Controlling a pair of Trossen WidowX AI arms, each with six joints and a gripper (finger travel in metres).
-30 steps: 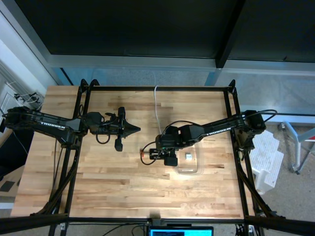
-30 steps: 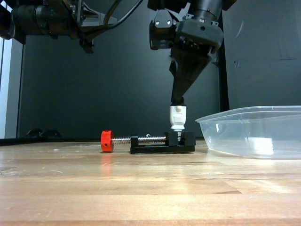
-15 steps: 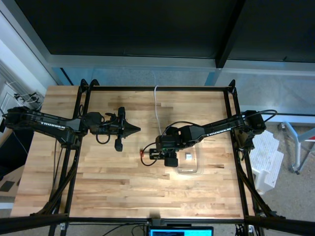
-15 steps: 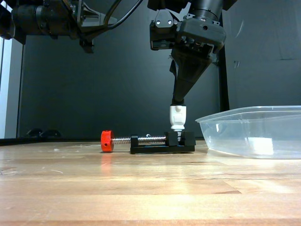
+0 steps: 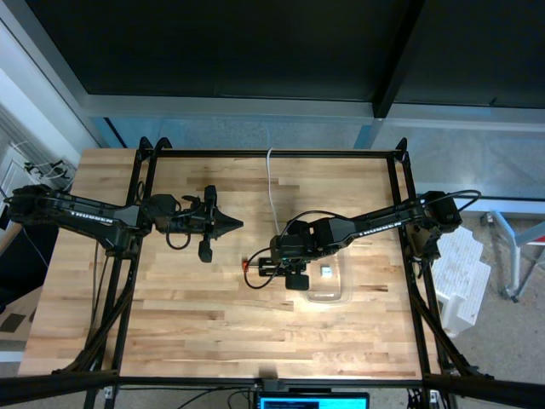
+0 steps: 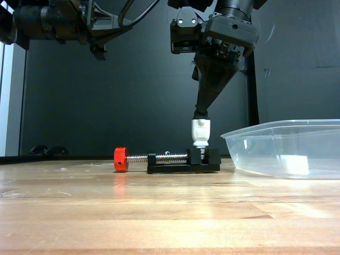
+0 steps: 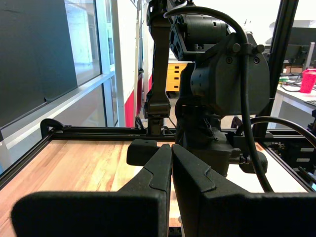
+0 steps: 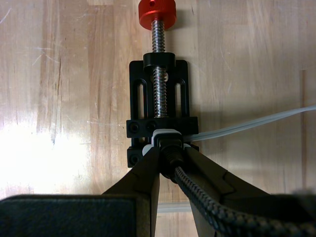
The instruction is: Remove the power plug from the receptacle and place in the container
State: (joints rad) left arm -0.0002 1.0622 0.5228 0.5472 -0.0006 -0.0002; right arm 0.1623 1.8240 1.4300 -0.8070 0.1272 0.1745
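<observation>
The power plug (image 8: pixel 171 157) is a small black piece with a braided cord, seated in the white receptacle (image 6: pixel 201 133). The receptacle stands upright in a black clamp fixture (image 6: pixel 183 161). My right gripper (image 6: pixel 201 112) points straight down over it, its fingers (image 8: pixel 148 170) shut on the plug from both sides. The container (image 6: pixel 284 149), a clear shallow tub, sits on the table just right of the clamp, also seen from above (image 5: pixel 329 281). My left gripper (image 5: pixel 235 224) hovers far to the left, shut and holding nothing.
The clamp has a red knob (image 6: pixel 121 159) on a threaded screw pointing left. A small white-grey cube (image 5: pixel 325 271) lies inside the tub. A white cable (image 5: pixel 271 183) runs from the receptacle to the table's far edge. A black frame (image 5: pixel 272 153) borders the wooden table.
The right wrist has lifted slightly and its fingers have narrowed around the plug. The receptacle stays in the clamp. The left arm has not moved.
</observation>
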